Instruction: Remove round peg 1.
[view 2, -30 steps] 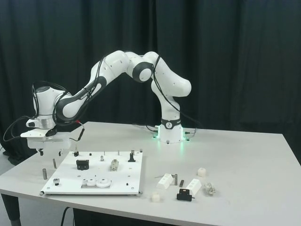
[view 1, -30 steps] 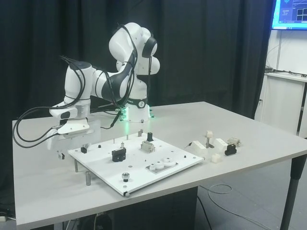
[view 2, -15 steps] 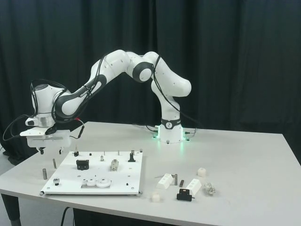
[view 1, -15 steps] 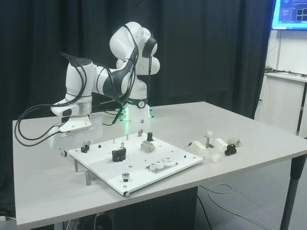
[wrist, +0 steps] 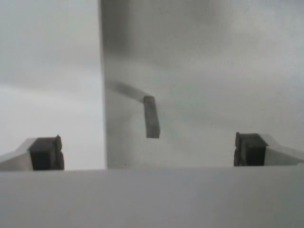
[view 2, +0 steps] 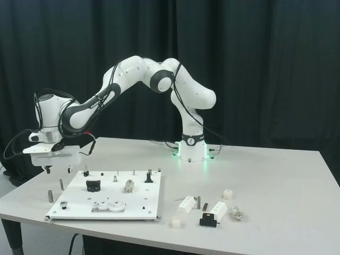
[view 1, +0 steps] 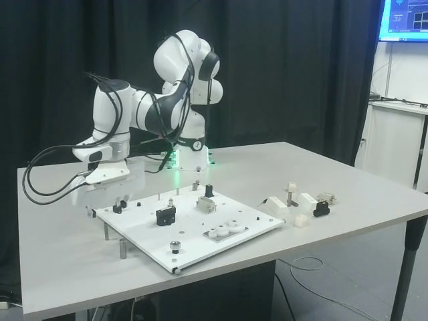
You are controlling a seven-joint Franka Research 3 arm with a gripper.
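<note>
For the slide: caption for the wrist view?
Open gripper hovering above a grey peg standing beside the white board's edge.

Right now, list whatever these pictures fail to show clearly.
- Wrist view: the gripper base cuts off the lower picture; only one grey peg and the white board edge show.
- Room views: small parts on the board are too small to identify.
- First room view: the arm hides the fingertips.

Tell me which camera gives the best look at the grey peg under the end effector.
The wrist view: the grey peg stands between the open end effector's fingertips, just off the white board's edge. Both room views show it only as a thin upright post beside the board.
</note>
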